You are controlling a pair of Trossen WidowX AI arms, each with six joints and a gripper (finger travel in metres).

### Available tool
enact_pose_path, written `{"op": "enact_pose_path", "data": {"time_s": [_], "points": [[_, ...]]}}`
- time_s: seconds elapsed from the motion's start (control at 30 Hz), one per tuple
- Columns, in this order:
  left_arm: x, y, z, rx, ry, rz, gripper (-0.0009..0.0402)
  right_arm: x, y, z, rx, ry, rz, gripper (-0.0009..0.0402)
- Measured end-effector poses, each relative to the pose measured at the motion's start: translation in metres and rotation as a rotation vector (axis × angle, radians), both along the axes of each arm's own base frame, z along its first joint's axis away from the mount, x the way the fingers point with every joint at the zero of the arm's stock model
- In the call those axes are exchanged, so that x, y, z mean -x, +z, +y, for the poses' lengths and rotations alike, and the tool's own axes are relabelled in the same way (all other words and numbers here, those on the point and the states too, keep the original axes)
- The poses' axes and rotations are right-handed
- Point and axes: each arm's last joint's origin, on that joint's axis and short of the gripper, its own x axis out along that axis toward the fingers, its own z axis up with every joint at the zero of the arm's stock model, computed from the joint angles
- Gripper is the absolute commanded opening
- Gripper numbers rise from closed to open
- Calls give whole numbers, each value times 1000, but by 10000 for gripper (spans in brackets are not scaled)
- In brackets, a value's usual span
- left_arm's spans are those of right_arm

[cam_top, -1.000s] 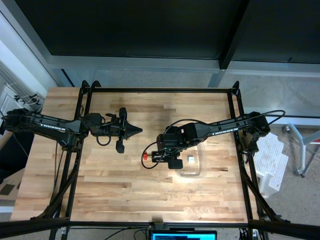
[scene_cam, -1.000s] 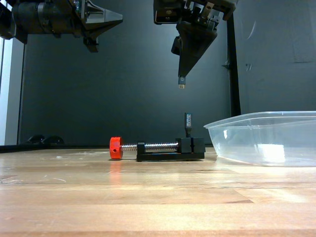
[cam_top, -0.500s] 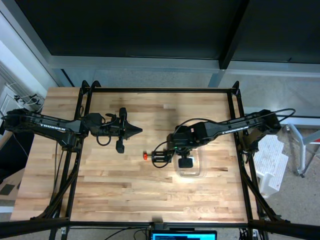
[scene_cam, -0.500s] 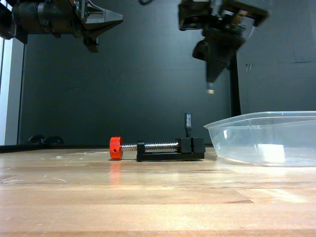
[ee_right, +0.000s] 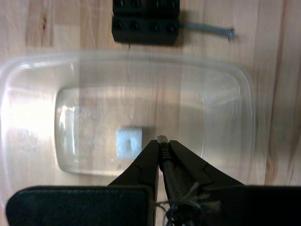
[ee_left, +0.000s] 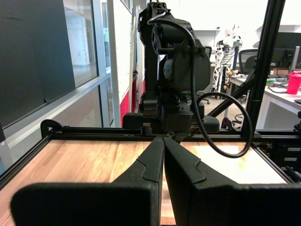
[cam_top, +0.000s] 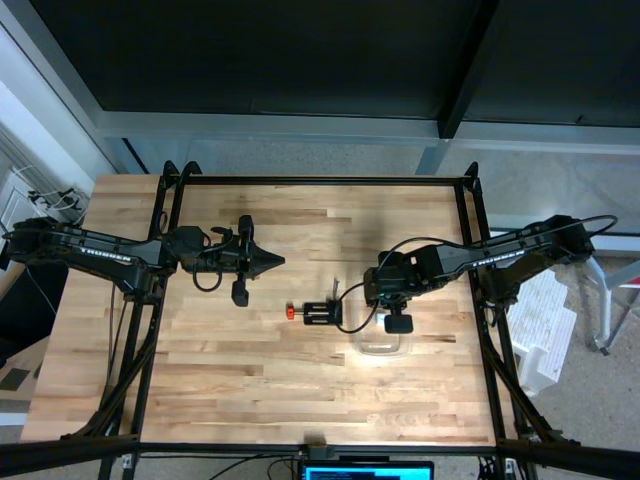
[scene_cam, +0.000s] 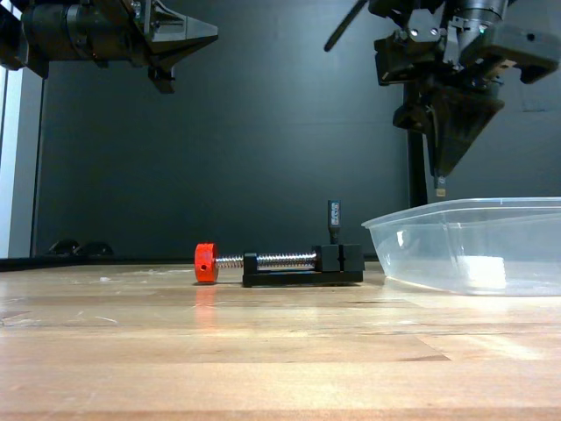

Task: Remove the USB-C connector from taskboard and place in the container

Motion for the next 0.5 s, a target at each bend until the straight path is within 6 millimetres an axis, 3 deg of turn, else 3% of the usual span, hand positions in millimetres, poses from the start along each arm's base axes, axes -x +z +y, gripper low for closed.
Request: {"op": "enact_pose_path", "data": {"time_s": [0.33,0.5], "points": [[0,0,0,0,0,0,0,6,-4,-1,16,-19,-2,4],[0,0,0,0,0,0,0,4,-3,-1,13,-19,-20,45]]}}
